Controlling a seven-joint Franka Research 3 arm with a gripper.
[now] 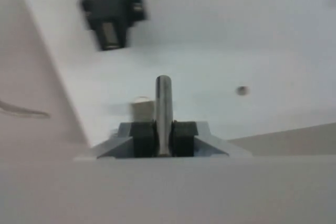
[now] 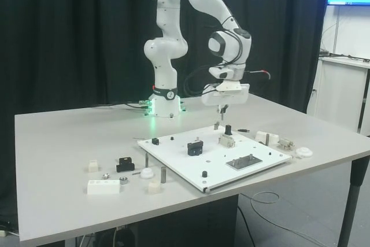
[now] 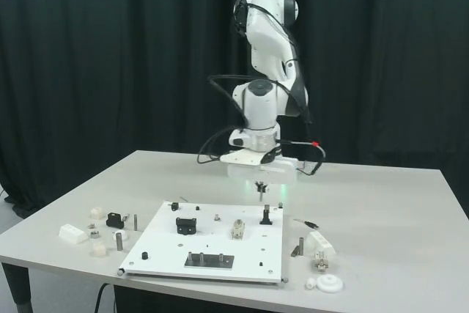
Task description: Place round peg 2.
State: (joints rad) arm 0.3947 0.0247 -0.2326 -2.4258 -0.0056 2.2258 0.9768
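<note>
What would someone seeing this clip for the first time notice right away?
First, the white arm reaching out from the back of the grey table, its gripper shut on a slim grey round peg and held above the far edge of the white board. Next, that board itself, dotted with small black and grey fixtures, and the loose parts lying on the table on either side of it.

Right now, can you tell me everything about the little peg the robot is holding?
The peg is a thin, smooth, grey metal-looking cylinder with a rounded tip. It stands upright, pinched between the gripper's two black fingertips, which alone touch it. It hangs in the air above the far edge of the white board, not yet in any hole.
</note>
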